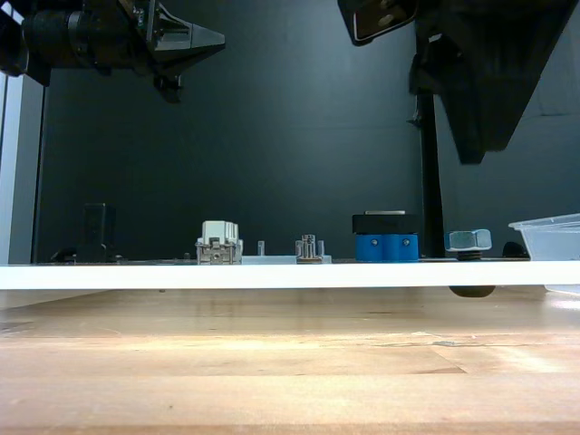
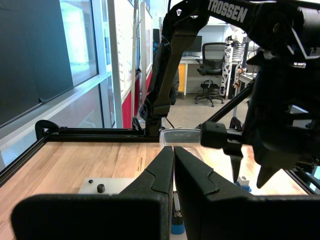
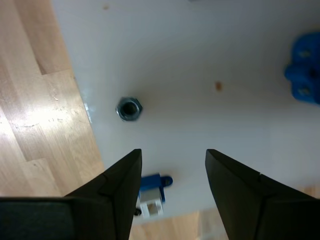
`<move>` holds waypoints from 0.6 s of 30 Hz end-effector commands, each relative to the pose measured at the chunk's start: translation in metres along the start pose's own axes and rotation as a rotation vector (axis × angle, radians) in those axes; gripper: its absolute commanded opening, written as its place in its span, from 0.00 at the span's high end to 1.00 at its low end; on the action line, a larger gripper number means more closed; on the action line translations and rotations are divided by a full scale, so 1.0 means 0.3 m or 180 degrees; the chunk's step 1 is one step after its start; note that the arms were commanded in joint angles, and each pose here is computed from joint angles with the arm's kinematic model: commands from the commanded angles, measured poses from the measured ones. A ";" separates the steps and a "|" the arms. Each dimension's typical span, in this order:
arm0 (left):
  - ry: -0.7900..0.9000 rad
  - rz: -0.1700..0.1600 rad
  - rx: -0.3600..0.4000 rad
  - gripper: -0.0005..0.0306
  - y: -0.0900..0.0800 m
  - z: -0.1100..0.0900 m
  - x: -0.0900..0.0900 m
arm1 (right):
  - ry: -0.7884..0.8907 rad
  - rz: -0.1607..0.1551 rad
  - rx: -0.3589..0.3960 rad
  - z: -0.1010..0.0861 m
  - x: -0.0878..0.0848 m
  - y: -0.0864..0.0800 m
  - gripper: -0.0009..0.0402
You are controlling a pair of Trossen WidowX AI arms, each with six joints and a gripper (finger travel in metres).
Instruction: Pick the M12 fastener and fasten on the M12 threads
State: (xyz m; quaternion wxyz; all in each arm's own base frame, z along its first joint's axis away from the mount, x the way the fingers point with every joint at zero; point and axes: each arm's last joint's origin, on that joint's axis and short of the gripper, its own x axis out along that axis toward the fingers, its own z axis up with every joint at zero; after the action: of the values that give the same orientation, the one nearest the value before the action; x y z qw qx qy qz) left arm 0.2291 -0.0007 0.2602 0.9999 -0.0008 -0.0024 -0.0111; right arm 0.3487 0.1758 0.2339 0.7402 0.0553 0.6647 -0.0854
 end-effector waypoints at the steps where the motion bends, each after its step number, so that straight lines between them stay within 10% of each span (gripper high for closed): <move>1: 0.0000 0.0000 0.0000 0.98 0.000 0.000 0.000 | -0.0087 0.0146 -0.0238 0.007 0.032 0.010 0.65; 7: 0.0000 0.0001 0.0000 0.98 0.000 0.000 0.000 | -0.0049 0.0263 -0.0388 -0.001 0.068 0.015 0.99; 18: 0.0000 0.0000 0.0000 0.98 0.000 0.000 0.000 | -0.0118 0.0211 -0.0409 -0.015 0.116 0.018 0.98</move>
State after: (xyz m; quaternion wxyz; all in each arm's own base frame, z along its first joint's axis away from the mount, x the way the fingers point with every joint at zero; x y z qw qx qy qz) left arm 0.2292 -0.0007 0.2602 0.9999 -0.0008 -0.0022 -0.0111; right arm 0.3488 0.1800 0.1988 0.7559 0.0277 0.6538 -0.0190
